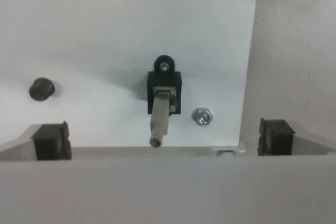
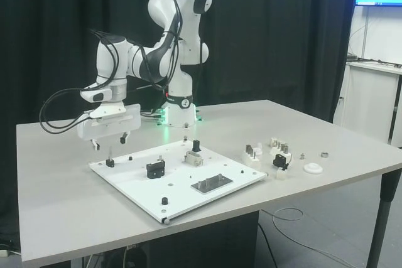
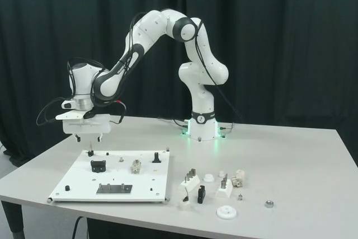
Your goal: Pick D-SUB.
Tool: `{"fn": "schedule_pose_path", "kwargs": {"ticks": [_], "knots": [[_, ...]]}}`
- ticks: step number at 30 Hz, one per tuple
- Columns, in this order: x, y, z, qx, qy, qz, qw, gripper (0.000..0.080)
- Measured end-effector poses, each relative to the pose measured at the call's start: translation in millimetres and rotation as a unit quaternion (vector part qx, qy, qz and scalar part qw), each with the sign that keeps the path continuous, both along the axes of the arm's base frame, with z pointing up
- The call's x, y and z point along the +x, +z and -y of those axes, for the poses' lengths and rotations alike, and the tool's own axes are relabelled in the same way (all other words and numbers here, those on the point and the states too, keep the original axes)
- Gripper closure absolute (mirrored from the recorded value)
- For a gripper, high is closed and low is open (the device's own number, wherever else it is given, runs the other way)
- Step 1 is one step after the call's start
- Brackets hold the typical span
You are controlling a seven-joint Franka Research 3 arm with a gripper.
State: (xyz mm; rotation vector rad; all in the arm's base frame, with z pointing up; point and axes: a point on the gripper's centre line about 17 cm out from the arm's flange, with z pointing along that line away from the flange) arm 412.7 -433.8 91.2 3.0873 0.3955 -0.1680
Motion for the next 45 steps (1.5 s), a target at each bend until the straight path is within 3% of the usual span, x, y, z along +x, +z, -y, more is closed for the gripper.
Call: {"fn": "schedule_pose_path", "kwargs": {"ticks": [30, 37, 45], "knots": [[-0.9, 8.1, 2.8, 0.002, -0.008, 0.001, 1.0, 0.0003], [6.2, 9.9, -10.3, 0.016, -0.01, 0.006, 0.9998, 0.0003], [22.8, 19.0, -40.8, 0.042, -0.015, 0.014, 0.9989, 0.0003]]}}
